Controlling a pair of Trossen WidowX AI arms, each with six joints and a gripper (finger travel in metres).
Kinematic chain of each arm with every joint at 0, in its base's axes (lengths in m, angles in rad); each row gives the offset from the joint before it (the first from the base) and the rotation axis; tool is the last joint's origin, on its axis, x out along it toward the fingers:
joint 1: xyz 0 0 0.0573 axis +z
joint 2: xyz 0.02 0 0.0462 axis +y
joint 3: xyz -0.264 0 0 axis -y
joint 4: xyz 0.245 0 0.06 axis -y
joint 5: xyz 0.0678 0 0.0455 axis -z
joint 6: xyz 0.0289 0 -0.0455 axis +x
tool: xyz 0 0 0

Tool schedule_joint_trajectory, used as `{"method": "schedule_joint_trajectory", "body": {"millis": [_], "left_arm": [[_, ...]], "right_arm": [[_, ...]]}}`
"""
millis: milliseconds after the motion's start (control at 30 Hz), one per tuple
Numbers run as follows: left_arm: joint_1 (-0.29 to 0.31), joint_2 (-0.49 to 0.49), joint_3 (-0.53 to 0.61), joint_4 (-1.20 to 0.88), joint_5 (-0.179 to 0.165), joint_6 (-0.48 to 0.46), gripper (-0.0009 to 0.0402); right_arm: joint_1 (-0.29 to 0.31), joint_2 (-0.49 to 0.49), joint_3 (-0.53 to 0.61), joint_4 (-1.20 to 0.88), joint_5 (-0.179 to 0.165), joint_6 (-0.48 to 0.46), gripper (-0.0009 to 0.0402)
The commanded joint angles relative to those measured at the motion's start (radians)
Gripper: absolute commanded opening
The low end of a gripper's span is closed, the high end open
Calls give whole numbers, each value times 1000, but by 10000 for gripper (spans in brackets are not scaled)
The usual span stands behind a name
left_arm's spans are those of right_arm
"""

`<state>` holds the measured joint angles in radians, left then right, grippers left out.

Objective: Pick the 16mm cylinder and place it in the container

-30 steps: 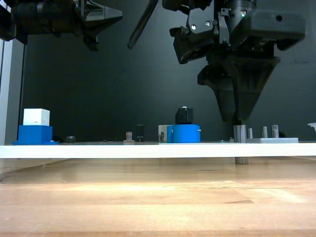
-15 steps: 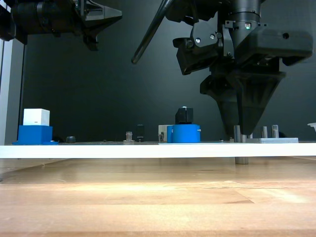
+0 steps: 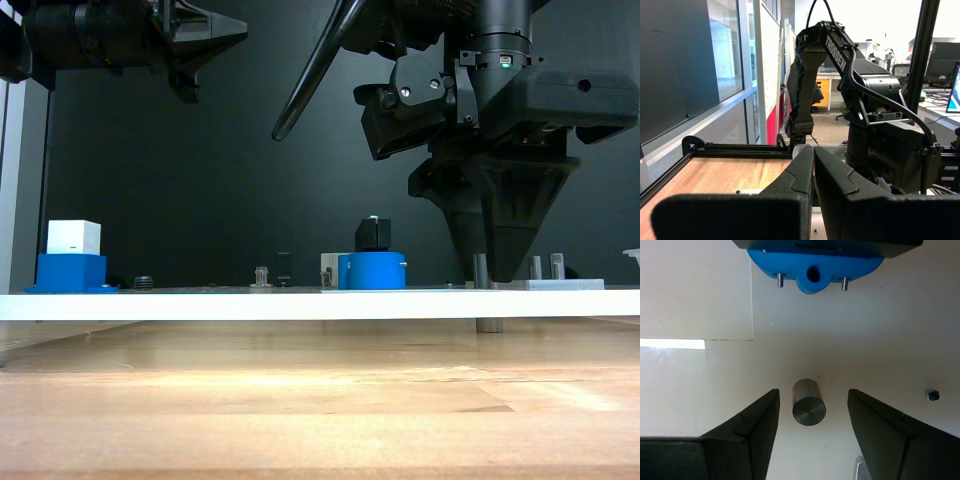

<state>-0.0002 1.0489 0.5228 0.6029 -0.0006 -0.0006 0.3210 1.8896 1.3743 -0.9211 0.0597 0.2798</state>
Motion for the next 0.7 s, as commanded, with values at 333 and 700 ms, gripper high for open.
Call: {"method": "schedule_joint_trajectory", "body": {"millis": [333, 700], "left_arm": [[0, 0, 0, 0, 0, 0, 0], [0, 0, 0, 0, 0, 0, 0]], "right_arm": [[0, -1, 0, 0, 0, 0, 108], [0, -3, 3, -1, 0, 0, 57]]}}
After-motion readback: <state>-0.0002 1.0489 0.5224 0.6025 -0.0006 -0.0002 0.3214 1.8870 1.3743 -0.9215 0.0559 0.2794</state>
